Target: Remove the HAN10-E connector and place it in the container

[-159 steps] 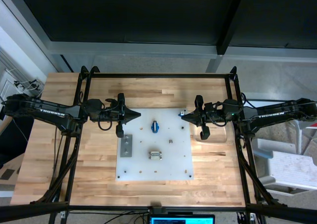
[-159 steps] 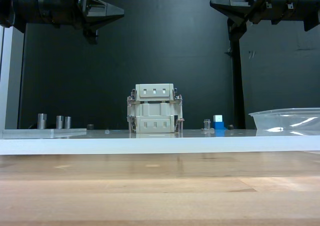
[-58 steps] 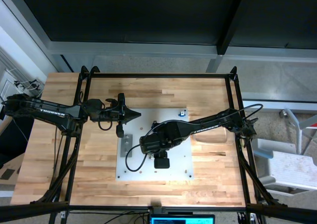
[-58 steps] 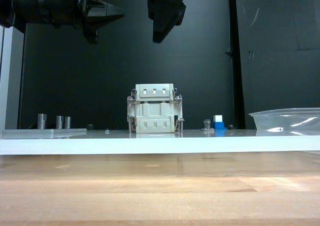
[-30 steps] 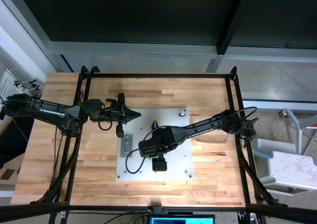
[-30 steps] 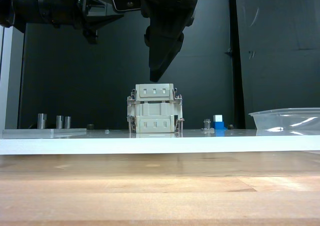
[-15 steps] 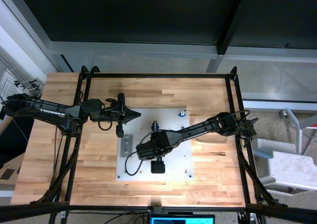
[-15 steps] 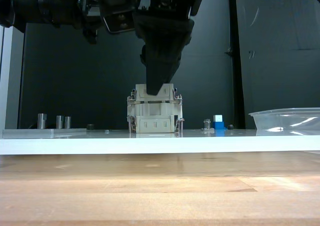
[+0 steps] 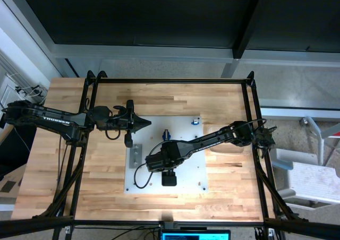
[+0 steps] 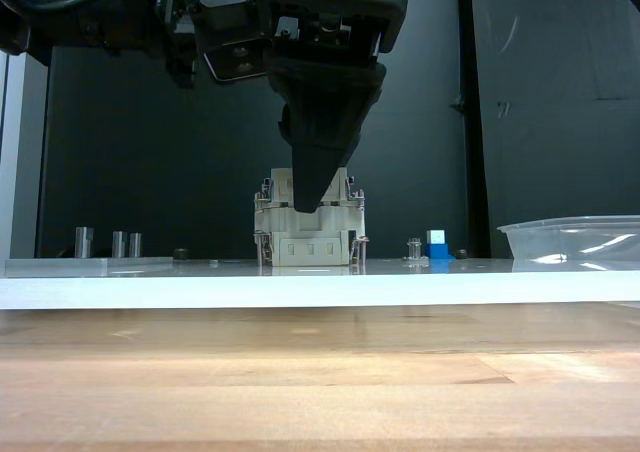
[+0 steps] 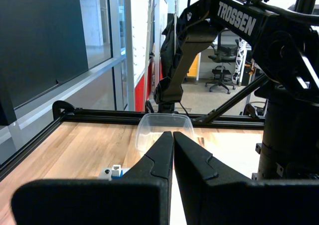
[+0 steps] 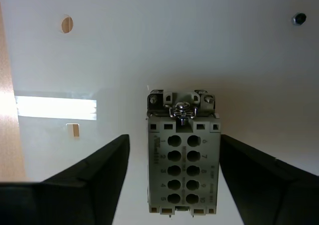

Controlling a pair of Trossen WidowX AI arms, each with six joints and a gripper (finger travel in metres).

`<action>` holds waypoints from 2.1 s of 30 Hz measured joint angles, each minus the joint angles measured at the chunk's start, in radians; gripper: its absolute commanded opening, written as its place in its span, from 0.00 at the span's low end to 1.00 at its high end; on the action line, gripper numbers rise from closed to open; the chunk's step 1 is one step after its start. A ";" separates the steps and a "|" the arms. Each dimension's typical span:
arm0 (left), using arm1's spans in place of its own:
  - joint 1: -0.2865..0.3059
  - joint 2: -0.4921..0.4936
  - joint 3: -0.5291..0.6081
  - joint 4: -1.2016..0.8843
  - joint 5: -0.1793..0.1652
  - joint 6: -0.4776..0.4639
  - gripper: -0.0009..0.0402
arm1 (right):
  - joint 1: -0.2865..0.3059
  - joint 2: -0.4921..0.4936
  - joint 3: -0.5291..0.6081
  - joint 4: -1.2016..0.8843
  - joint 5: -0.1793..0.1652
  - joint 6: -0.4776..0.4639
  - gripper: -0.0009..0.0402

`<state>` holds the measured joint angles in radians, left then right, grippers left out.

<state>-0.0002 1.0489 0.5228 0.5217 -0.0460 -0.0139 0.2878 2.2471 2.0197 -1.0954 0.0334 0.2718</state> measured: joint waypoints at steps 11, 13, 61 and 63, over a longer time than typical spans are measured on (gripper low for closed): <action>0.000 0.000 0.000 0.000 0.000 0.000 0.02 | 0.000 -0.001 0.000 -0.003 -0.002 -0.005 0.27; 0.000 0.000 0.000 0.000 0.000 0.000 0.02 | 0.000 -0.001 0.000 -0.003 -0.003 -0.005 0.23; 0.000 0.000 0.000 -0.001 0.000 0.000 0.02 | -0.032 -0.297 -0.264 0.033 -0.008 0.008 0.09; 0.000 0.000 0.000 0.000 0.000 0.000 0.02 | -0.035 -0.332 -0.317 0.048 -0.007 0.011 0.09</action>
<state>-0.0002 1.0489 0.5224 0.5213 -0.0460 -0.0139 0.2523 1.9152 1.7031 -1.0473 0.0261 0.2832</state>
